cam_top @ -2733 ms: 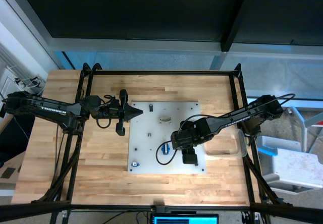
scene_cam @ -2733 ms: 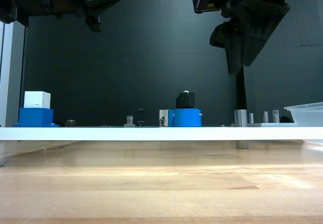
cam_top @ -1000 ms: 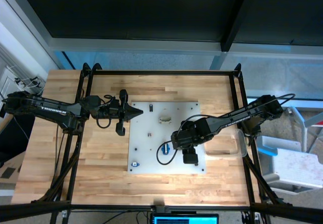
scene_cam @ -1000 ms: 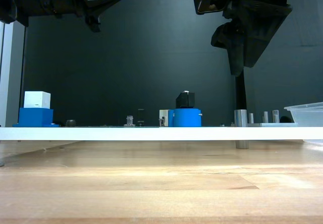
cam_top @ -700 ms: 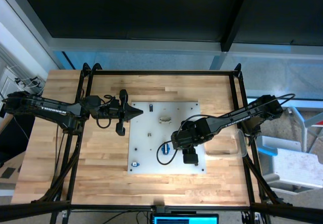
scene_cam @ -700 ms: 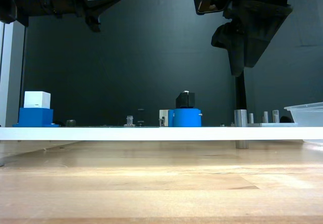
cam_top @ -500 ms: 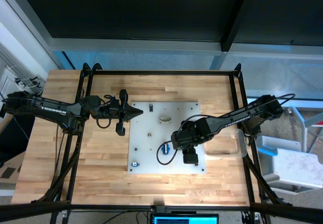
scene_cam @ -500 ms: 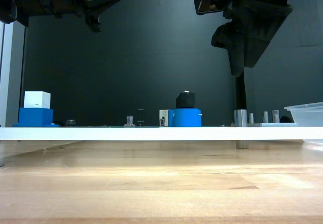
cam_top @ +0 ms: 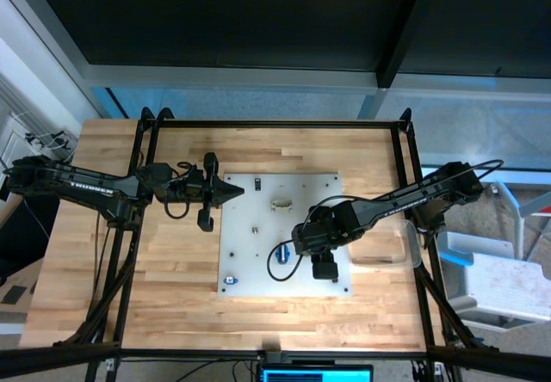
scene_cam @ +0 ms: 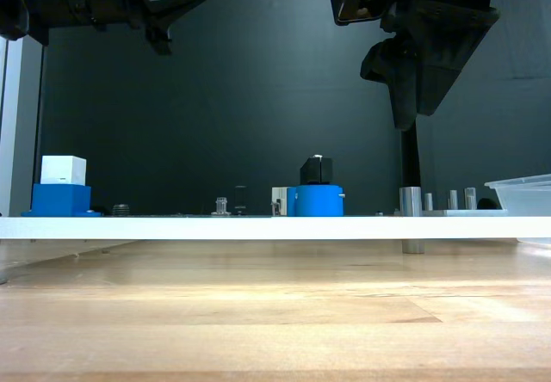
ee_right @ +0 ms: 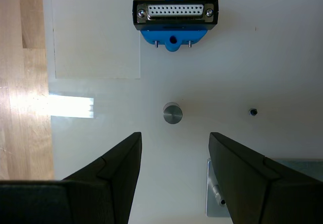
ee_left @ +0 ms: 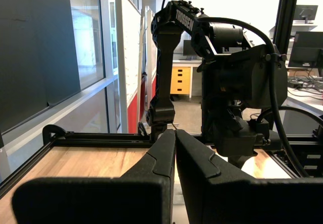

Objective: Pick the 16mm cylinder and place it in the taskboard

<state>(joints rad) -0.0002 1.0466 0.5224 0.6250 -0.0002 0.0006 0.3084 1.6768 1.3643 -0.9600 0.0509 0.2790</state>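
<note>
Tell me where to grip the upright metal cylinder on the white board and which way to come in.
Grip the 16mm cylinder across its round side wall, coming straight down: it stands upright on the taskboard, its circular top facing the open right gripper hovering above it. The left gripper, shut, hangs high at the board's left edge.

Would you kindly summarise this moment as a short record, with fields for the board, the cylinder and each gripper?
taskboard: flat on the wooden table
16mm cylinder: upright in the taskboard, untouched
right gripper: open, empty, high above the cylinder, pointing down
left gripper: shut, empty, high over the taskboard's left edge
clear tray: right of the taskboard
</note>
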